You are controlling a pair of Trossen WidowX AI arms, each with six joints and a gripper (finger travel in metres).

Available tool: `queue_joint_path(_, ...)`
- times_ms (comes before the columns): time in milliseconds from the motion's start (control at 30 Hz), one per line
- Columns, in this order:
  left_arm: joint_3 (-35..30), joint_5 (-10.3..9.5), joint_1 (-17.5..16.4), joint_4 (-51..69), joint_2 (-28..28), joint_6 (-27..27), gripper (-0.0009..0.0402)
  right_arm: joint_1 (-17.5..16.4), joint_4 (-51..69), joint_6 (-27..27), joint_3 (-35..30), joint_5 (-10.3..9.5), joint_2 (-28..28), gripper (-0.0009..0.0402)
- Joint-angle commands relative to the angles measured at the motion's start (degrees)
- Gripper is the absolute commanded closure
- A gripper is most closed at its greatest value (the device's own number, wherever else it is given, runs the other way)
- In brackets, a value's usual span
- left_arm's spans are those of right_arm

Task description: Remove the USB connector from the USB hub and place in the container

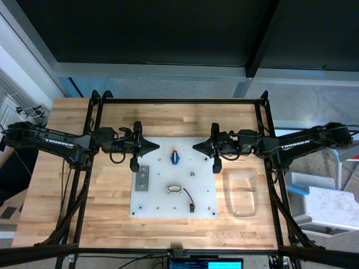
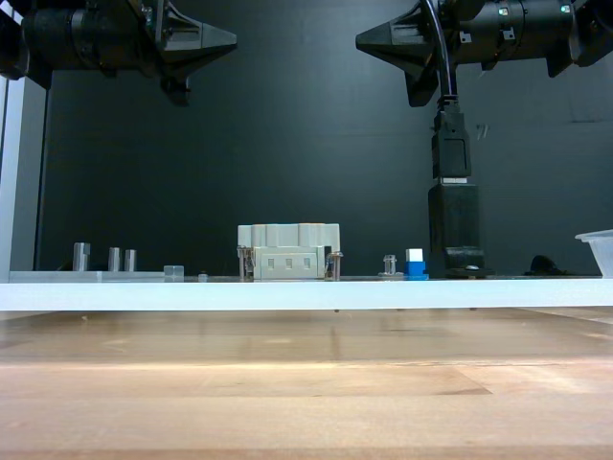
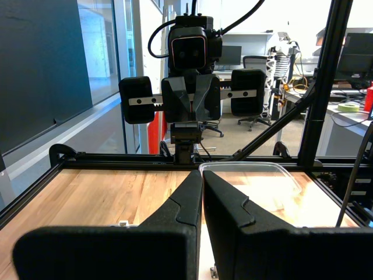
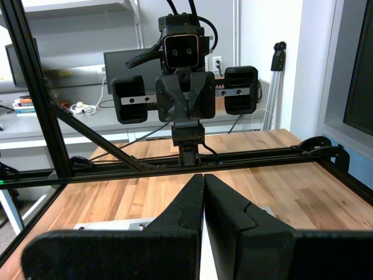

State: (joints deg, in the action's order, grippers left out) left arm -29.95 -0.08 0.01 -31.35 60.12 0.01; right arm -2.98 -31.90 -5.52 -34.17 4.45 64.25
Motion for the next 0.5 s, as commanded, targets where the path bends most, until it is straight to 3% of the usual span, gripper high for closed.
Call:
queue_joint_path(33, 0.00, 0.02, 0.00, 0.00, 0.00, -0.02, 0.0392, -0.02, 1.73, -0.04, -0.02, -1.51, 0.02, 0.0393)
queue_joint_path(300, 0.00, 0.02, 0.00, -0.02, 0.00, -0.02, 0.0392, -0.04, 2.32, -0.26, -0.39, -1.51, 0.02, 0.0393)
queue_joint_path(500, 0.00, 0.02, 0.00, -0.02, 0.00, -0.02, 0.0392, -0.76, 17.42, -1.05, -6.91, -1.51, 0.02, 0.0393)
